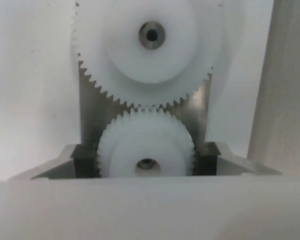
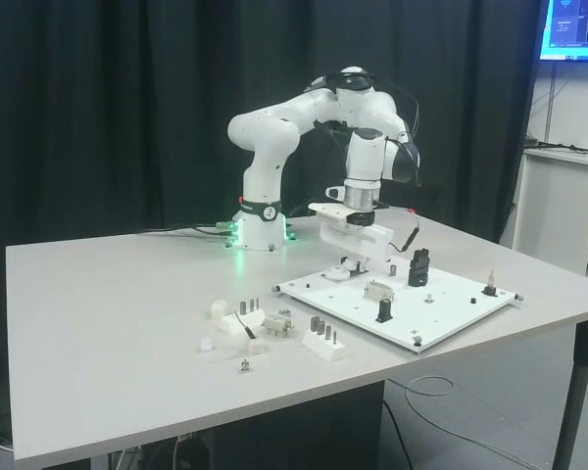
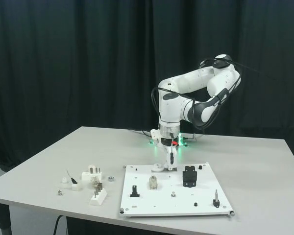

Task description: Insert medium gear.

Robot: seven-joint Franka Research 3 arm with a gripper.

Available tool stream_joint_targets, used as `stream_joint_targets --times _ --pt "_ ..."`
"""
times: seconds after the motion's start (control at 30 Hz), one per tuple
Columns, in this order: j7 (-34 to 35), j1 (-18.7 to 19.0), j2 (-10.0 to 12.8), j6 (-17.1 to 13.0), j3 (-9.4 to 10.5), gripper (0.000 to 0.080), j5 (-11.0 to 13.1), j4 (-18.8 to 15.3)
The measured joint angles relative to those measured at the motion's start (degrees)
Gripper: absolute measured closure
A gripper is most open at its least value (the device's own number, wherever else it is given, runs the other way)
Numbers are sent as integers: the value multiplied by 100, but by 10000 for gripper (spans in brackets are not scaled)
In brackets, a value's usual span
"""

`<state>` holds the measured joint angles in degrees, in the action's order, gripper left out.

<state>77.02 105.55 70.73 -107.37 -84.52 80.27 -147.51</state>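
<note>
In the wrist view the white medium gear [image 1: 146, 142] sits between my two black finger pads [image 1: 85, 161], which press on its two sides. Its teeth mesh with those of the white large gear [image 1: 150, 45] beside it, over a grey metal base [image 1: 92, 107]. A grey shaft end shows in each gear's centre hole. In the room views my gripper [image 2: 356, 257] [image 3: 169, 164] points straight down at the far edge of the white board [image 2: 451, 313] [image 3: 176, 205], low over the gears [image 3: 158, 168].
On the board stand a black block [image 2: 418, 266] [image 3: 188, 176], a small black bracket [image 2: 383, 311] [image 3: 134, 191], a connector [image 3: 153, 182] and small pegs [image 3: 215, 199]. On the table beside the board lie several white holders with pegs [image 2: 325, 338] [image 3: 94, 182].
</note>
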Motion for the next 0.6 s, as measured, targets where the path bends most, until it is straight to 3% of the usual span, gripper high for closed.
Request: stream_joint_targets --times 0.33,0.6 --pt "-936 13 0 -17 5 403 -4 -8" --pt "-943 14 -1 -15 2 403 -3 -13"
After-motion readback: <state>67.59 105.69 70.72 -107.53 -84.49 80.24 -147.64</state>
